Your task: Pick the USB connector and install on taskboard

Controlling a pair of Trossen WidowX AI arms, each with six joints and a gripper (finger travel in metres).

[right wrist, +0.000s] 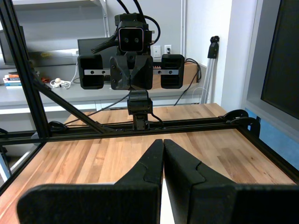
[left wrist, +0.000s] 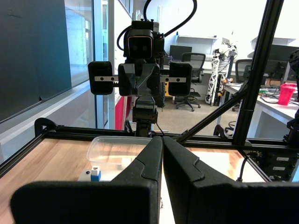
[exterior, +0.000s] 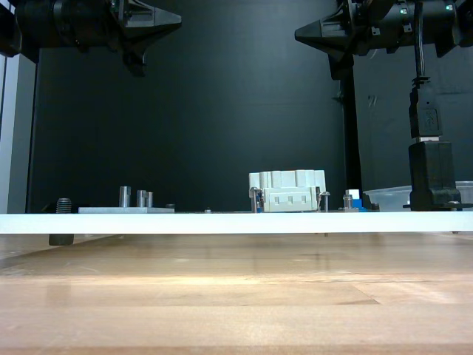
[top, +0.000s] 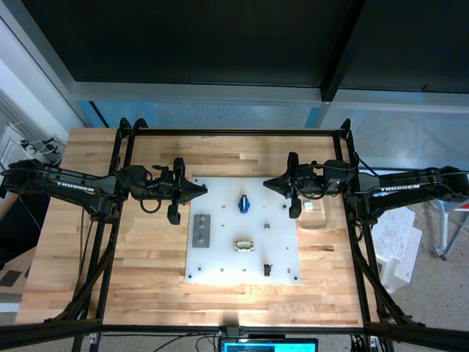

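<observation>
Both arms hang high over the taskboard's [top: 220,257] far edge, with the left gripper [top: 204,188] and right gripper [top: 267,183] each pressed together and empty. At the low view's right, the USB connector [exterior: 427,122] stands upright on a black fitting [exterior: 431,177]. If it is only partly seated, a nudge could tip it.

The white taskboard [top: 220,264] carries a grey metal block [top: 201,229] at its left, a blue part [top: 243,204] farther back, a beige socket [top: 244,246] and a black fitting [top: 268,269] nearer. The tabletop [top: 88,257] is pale, streaked wood. The black left gripper [top: 202,188] and the black right gripper [top: 267,183] hang above the board's far edge.
</observation>
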